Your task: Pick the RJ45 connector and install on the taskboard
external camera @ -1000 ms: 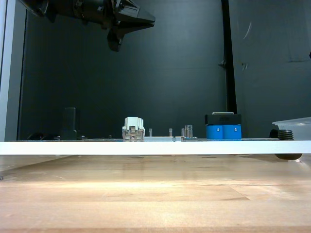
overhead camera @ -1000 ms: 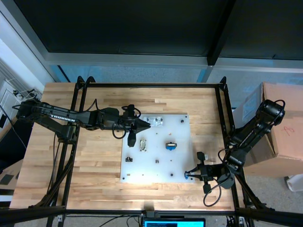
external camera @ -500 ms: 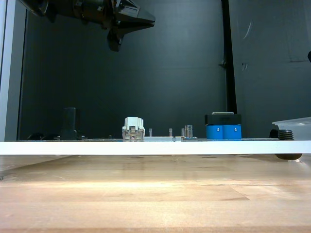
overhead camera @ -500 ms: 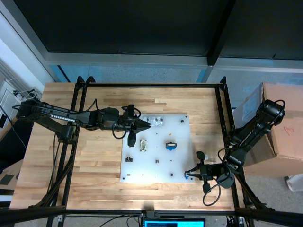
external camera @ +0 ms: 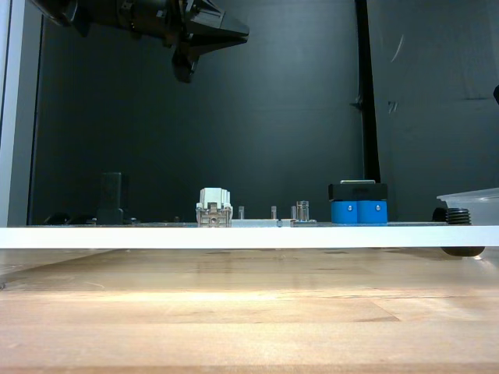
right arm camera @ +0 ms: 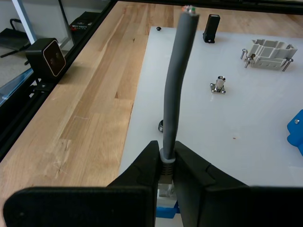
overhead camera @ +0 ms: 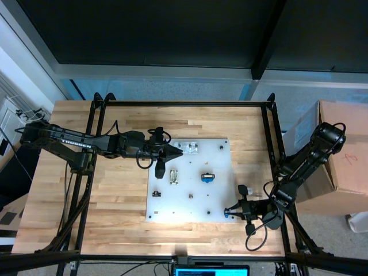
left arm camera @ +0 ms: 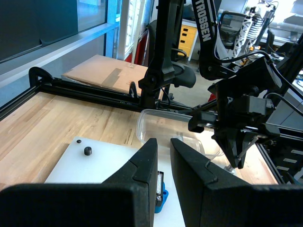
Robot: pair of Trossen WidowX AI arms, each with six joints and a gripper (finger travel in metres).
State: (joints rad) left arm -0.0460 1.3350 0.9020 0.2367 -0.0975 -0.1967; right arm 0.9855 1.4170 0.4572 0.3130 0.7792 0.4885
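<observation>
Nothing moved: right hand (overhead camera: 228, 213) pinches RJ45 connector (right arm camera: 165, 182) at taskboard (overhead camera: 172, 207), left hand (overhead camera: 179, 153) (ajar) above.

Plug mostly hidden in the grip

Only a sliver of the RJ45 connector (right arm camera: 165, 182) shows inside the right end effector (right arm camera: 166, 147); whether it is seated cannot be told. The low view's top edge crops the left end effector (external camera: 243, 33).
</observation>
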